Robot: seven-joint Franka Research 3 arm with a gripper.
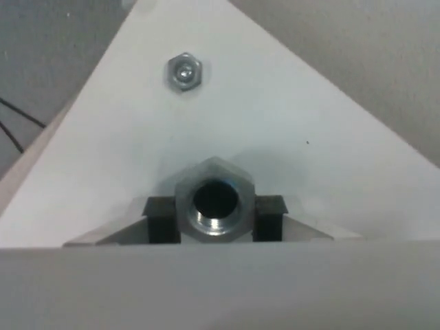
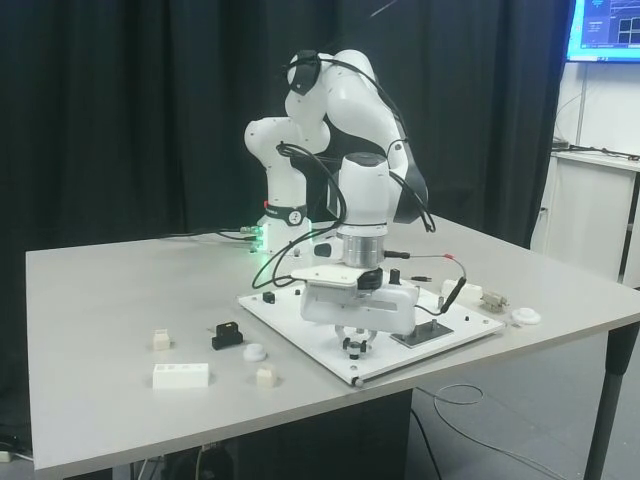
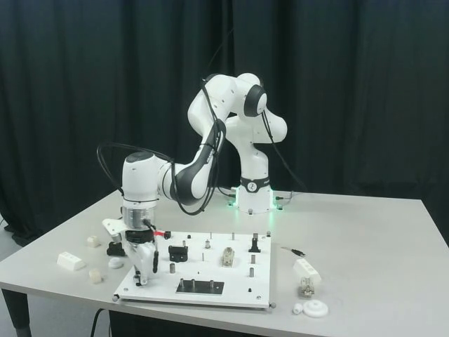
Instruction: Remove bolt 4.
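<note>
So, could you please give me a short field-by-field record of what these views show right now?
arm: white Franka, reaching down over one corner of the board
gripper: fingers closed on a hex-headed bolt
bolt: grey, hollow threaded end facing the wrist camera
board: white, lying flat on the grey table
nearby fastener: small hex nut set in the board, apart from the gripper
loose parts: small white blocks on the table beside the board

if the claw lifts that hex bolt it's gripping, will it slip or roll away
The hex bolt looks metal and rigid, so probably heavy for its size. The claw pads sit on opposite sides of it, so slipping seems unlikely. Dropped on the white board, it would likely roll little.
</note>
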